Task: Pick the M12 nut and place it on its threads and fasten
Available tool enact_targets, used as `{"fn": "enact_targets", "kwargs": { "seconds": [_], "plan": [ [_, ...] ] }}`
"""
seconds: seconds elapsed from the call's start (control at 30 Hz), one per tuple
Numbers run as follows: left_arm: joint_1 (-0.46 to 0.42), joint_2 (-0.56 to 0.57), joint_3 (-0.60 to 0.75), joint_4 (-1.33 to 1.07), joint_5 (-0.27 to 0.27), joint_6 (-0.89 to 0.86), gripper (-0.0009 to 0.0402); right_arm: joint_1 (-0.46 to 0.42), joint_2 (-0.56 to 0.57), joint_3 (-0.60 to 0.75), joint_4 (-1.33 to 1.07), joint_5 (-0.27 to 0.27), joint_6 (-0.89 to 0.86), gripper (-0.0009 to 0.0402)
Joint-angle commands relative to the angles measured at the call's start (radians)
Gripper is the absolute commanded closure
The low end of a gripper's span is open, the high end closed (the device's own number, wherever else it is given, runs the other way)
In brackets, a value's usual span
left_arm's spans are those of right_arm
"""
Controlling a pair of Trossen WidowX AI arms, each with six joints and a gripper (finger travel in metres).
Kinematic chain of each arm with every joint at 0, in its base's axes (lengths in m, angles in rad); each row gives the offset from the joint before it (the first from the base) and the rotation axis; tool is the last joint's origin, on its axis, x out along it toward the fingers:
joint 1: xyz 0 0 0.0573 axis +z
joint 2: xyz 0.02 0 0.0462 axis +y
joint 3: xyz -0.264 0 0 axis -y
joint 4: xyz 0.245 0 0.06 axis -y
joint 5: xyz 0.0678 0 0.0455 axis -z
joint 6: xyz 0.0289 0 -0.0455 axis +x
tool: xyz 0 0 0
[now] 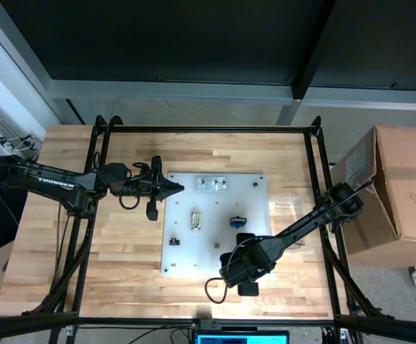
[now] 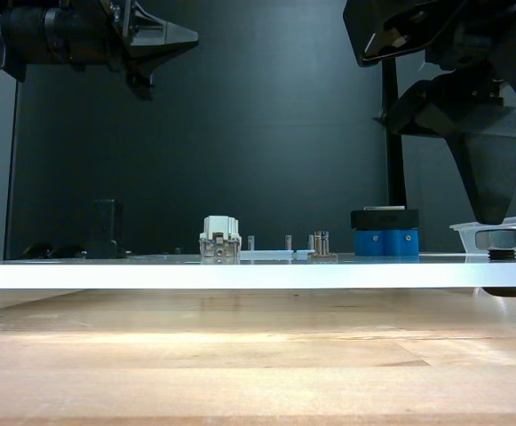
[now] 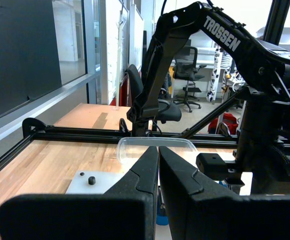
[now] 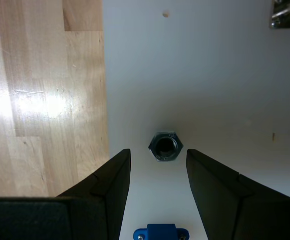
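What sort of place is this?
Probably a robotics lab: black office chairs behind a wooden table, white task board. Left gripper hovers by the board's far-left edge; right gripper above the silver nut on its black stud.

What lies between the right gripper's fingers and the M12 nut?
Nothing: the low view shows the right gripper, fingers open, just above the nut on its stud. The left gripper hangs over the board's left edge.

A wooden table (image 1: 43, 272) bears a white board (image 1: 193, 256) and, beside it, a clear tray (image 1: 288, 203)

Silver nut (image 4: 165, 146), white board (image 1: 193, 252), blue block (image 2: 385, 241), pale planked wood table (image 1: 122, 244)
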Motion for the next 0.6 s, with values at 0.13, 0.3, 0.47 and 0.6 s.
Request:
{"fn": "enact_targets", "kwargs": {
  "seconds": [0.13, 0.3, 0.47, 0.6],
  "plan": [
    [0.0, 0.0, 0.0, 0.0, 0.0, 0.0, 0.0393, 0.0, 0.0, -0.016, 0.002, 0.0, 0.0, 0.024],
    [0.0, 0.0, 0.0, 0.0, 0.0, 0.0, 0.0393, 0.002, -0.003, -0.018, -0.002, 0.0, -0.018, 0.024],
    [0.0, 0.0, 0.0, 0.0, 0.0, 0.0, 0.0393, 0.003, -0.002, -0.018, -0.005, 0.0, -0.026, 0.024],
    [0.0, 0.0, 0.0, 0.0, 0.0, 0.0, 0.0393, 0.003, -0.001, -0.018, -0.004, 0.0, -0.029, 0.024]
  ]
}}
